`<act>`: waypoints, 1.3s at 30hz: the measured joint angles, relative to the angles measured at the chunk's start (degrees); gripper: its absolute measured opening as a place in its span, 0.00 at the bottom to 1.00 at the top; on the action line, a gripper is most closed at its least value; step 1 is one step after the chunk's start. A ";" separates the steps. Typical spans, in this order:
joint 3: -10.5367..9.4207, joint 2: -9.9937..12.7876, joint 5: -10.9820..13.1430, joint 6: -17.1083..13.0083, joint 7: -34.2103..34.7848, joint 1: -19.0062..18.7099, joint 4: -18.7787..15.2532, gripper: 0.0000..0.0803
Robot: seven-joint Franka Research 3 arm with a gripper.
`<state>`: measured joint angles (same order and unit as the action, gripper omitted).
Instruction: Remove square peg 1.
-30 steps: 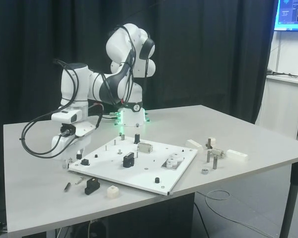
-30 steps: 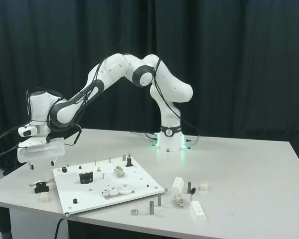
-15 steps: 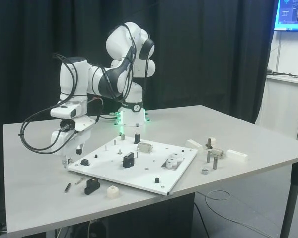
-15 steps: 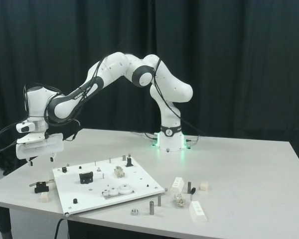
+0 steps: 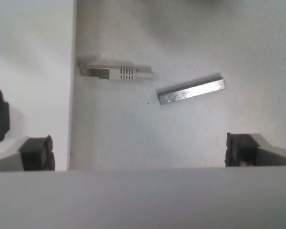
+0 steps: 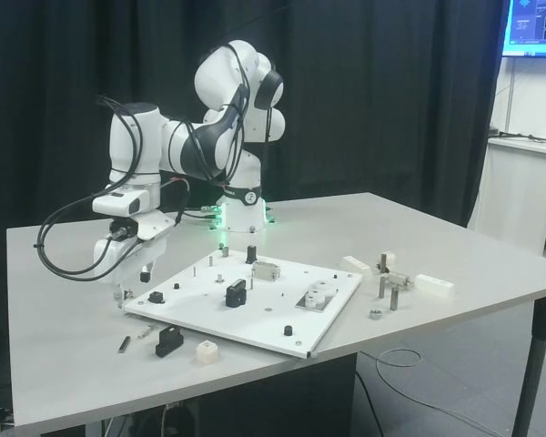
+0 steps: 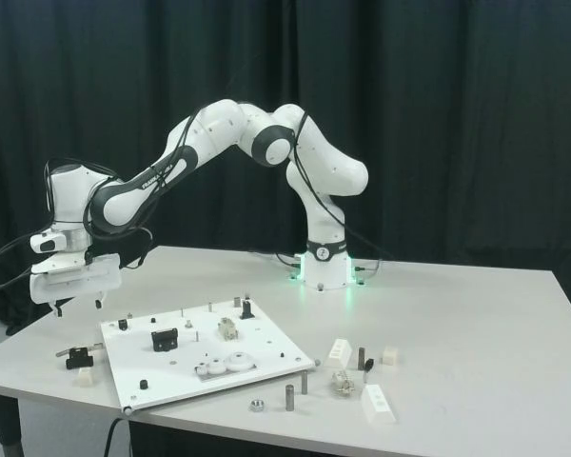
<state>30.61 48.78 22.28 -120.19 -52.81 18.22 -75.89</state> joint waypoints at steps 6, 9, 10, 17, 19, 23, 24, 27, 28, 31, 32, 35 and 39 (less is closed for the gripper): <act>-0.09 0.00 0.04 -0.03 -0.07 0.00 0.00 1.00; -0.17 0.02 0.04 -0.03 -0.29 0.00 -0.02 1.00; -0.20 0.02 0.04 -0.03 -0.36 0.00 -0.05 1.00; -0.23 0.02 0.03 1.21 -0.37 -0.04 -0.64 1.00; -0.22 0.02 -0.01 1.94 -0.43 -0.04 -0.87 1.00; -0.10 0.02 -0.02 3.86 -0.45 -0.11 -1.35 1.00; -0.07 0.00 -0.02 4.34 -0.37 -0.14 -1.50 1.00; 0.02 -0.20 0.00 6.03 0.34 -0.27 -2.02 1.00; 0.05 -0.32 0.00 6.57 0.72 -0.33 -2.22 1.00; 0.24 -0.68 0.02 8.50 1.66 -0.61 -2.61 1.00; 0.36 -0.82 0.05 9.16 1.86 -0.76 -2.75 1.00; 0.72 -1.53 0.08 10.71 2.10 -1.36 -3.55 1.00; 1.13 -2.98 0.09 11.69 2.20 -2.35 -5.46 1.00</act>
